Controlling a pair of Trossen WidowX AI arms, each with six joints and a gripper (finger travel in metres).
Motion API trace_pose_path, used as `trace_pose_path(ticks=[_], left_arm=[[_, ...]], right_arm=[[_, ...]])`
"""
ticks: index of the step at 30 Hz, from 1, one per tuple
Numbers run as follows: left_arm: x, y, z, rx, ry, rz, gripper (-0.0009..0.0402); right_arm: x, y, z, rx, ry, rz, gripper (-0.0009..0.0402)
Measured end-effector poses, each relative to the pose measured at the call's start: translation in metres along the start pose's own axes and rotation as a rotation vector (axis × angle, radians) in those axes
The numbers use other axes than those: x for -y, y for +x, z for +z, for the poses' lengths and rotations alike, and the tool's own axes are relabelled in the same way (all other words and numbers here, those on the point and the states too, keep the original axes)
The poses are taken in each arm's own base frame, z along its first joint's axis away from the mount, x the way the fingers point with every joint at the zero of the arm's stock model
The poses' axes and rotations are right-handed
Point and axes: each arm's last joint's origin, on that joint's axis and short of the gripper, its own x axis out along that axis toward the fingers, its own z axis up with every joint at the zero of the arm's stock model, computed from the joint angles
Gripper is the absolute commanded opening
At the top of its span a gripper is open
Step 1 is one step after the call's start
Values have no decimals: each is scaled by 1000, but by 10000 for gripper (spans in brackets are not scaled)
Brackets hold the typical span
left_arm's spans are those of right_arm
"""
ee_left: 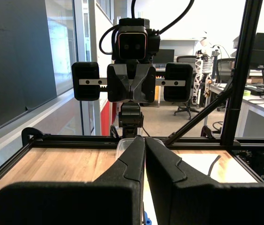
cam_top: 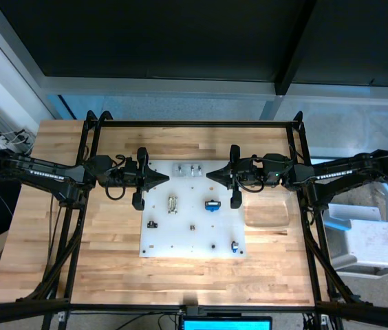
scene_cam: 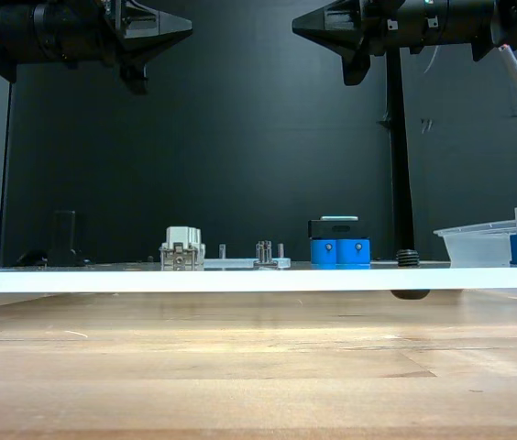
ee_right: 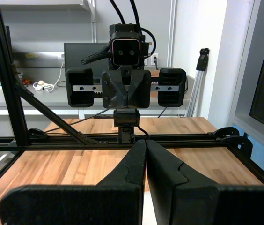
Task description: Remove the rj45 connector and place it in the container
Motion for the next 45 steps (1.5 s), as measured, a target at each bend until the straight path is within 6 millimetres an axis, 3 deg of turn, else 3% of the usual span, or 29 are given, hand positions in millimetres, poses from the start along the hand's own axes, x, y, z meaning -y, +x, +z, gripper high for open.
trace_pose_path(ticks=[21, 34, 45], left_arm=[[0, 0, 0, -1, 0, 0, 0], [0, 0, 0, -1, 0, 0, 0], [0, 0, 0, 0, 0, 0, 0]], right_arm=[[0, 0, -1, -9, 39, 0, 0], [-4, -2, 8, -445, 6, 1, 0], [-19, -14, 11, -659, -13, 50, 0]])
